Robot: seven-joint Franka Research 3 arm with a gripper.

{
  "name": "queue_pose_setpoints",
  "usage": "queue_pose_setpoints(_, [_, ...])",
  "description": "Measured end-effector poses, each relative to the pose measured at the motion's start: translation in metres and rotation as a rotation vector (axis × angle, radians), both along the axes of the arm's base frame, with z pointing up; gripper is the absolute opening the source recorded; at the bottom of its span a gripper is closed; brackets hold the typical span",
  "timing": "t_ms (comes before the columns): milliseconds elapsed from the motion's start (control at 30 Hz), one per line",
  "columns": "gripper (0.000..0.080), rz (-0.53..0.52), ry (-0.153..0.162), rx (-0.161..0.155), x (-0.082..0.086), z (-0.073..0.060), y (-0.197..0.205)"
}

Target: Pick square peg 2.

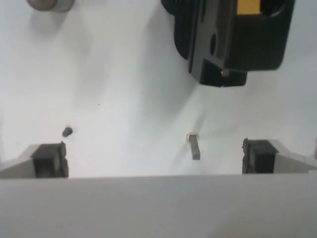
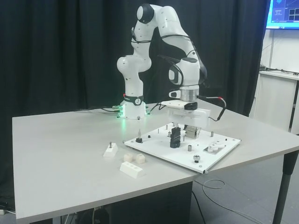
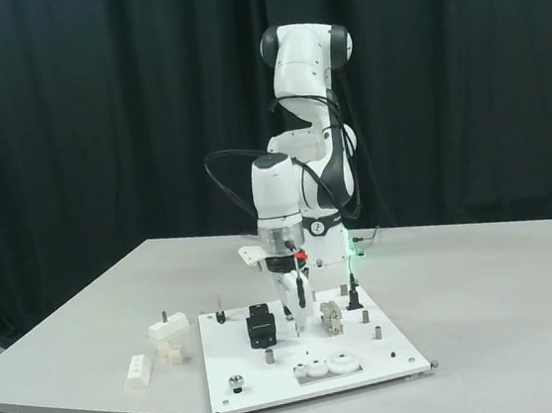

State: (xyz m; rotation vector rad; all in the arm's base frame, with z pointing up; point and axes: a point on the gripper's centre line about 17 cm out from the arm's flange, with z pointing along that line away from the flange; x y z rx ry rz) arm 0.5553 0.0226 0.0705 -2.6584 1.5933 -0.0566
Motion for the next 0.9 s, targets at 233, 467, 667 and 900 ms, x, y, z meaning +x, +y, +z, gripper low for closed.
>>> queue_pose_setpoints(233, [0.0797,0.003,0.027,-0.017,-0.001,0.017,-0.002])
queue_pose_setpoints(467, [0.0800,0.001,0.050,-0.035,-0.002,0.028,-0.004])
queue_pose_setpoints(667, [0.0800,0.000,0.059,-0.043,-0.002,0.034,-0.004])
queue_pose_setpoints(900, [0.0800,-0.003,0.067,-0.046,-0.002,0.037,-0.004])
